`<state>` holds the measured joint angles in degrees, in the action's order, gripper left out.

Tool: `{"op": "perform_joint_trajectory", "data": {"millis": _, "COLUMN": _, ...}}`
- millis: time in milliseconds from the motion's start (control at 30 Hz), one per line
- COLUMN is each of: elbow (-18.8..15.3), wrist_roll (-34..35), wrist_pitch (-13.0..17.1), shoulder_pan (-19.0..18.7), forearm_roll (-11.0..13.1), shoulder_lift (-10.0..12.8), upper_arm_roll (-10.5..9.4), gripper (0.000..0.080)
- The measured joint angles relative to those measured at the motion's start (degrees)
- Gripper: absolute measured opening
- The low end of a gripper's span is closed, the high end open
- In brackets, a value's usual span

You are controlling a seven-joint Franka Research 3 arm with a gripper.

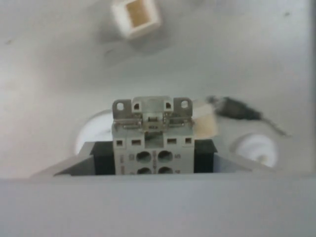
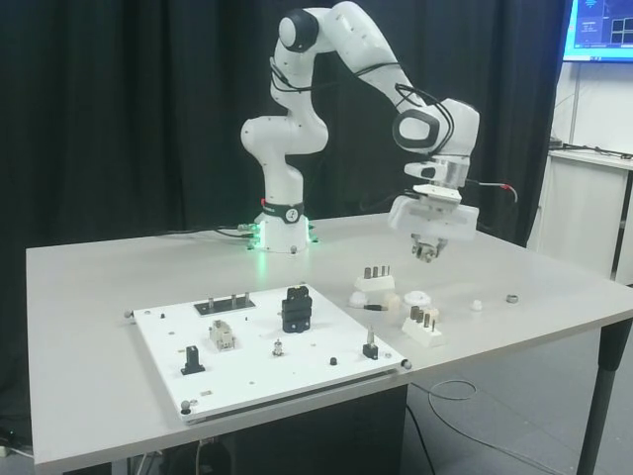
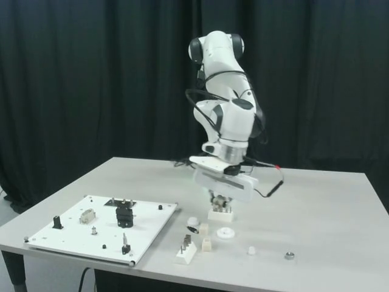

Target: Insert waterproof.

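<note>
The claw [image 2: 426,252] hangs above the grey tabletop [image 2: 89,287], clear of the loose parts scattered beside the white assembly board [image 2: 262,371]. In the wrist view its fingers are closed on a white connector block [image 1: 150,140] with round ports and a metal clip on top, presumably the waterproof plug. In the first room view the board lies well away from the claw, toward the far side of the arm's base [image 2: 282,233], and carries a black socket housing [image 2: 297,309], the likeliest receptacle, though that cannot be confirmed. A small square white housing [image 1: 136,17] sits on the tabletop beyond the held block. The carry must run across toward the board.
</note>
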<state>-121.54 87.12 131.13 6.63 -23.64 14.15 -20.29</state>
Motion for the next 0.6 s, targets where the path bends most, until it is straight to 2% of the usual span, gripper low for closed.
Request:
{"op": "perform_joint_trajectory", "data": {"millis": 300, "elbow": 2.45, "wrist_roll": -6.72, "wrist_pitch": -3.89, "shoulder_pan": 3.76, "forearm_roll": 0.88, "shoulder_lift": -1.26, "upper_arm_roll": 0.0, "gripper": 0.0316}}
{"op": "perform_joint_trajectory", "data": {"millis": 600, "elbow": 5.23, "wrist_roll": -14.25, "wrist_pitch": -7.66, "shoulder_pan": 7.48, "forearm_roll": 0.91, "shoulder_lift": -1.38, "upper_arm_roll": 0.53, "gripper": 0.0316}}
